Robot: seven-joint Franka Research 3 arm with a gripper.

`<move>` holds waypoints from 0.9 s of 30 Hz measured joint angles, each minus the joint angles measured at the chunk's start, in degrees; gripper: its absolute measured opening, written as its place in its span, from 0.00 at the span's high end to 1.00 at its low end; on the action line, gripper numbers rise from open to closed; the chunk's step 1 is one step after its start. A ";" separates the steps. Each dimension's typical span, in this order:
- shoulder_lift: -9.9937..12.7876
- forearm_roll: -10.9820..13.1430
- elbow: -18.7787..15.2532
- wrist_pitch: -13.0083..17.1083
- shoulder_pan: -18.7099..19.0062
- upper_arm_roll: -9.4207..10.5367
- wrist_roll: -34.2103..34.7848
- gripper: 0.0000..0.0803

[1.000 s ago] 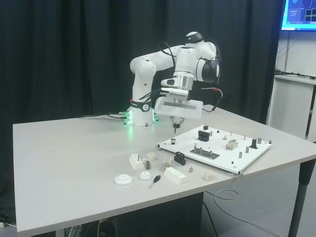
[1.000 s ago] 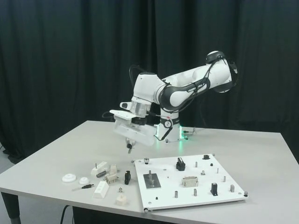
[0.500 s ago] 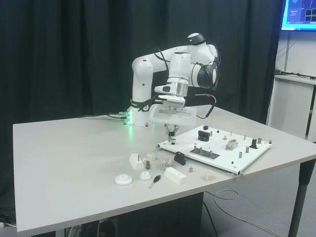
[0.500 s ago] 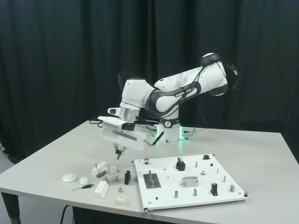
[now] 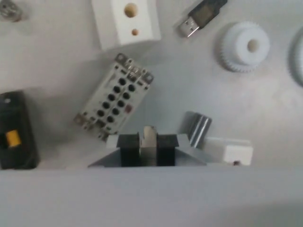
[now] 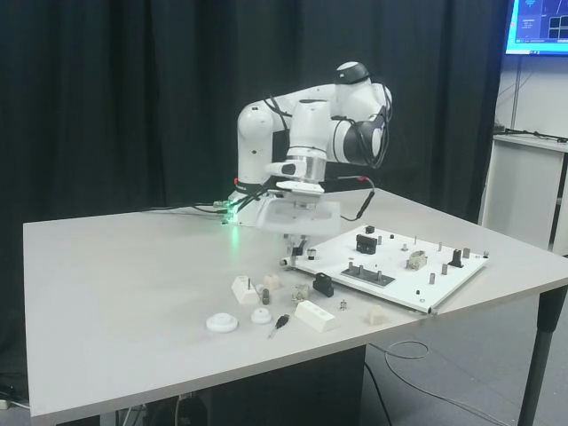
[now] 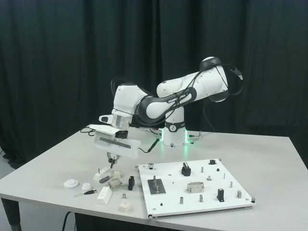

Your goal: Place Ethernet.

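In the wrist view the gripper (image 5: 148,153) has its black fingers closed narrowly on a small grey piece, seemingly the Ethernet plug (image 5: 149,136), above a multi-pin connector (image 5: 113,101). In the first room view it has swung off the white board (image 6: 461,269). In the second room view it now hangs low over the loose parts, so set-down looks near.

The grey surface (image 6: 124,284) carries the white arm's base (image 6: 251,209), which glows green, and a white square board (image 7: 192,190) studded with small black and grey fittings. Beside the board's edge lies a cluster of loose parts: two white toothed discs (image 7: 71,183), a white rectangular block (image 7: 104,195), a black box-shaped connector (image 7: 131,182), a pin-holed rectangular connector (image 5: 113,103) and a small grey metal cylinder (image 5: 197,128).
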 joint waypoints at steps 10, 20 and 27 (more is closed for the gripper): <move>1.42 0.00 4.19 -1.07 -5.27 1.56 -3.75 0.91; 1.82 -0.02 7.05 -2.58 -8.53 2.27 -4.74 0.91; 1.86 -0.02 8.22 -3.51 -9.82 2.39 -4.92 0.91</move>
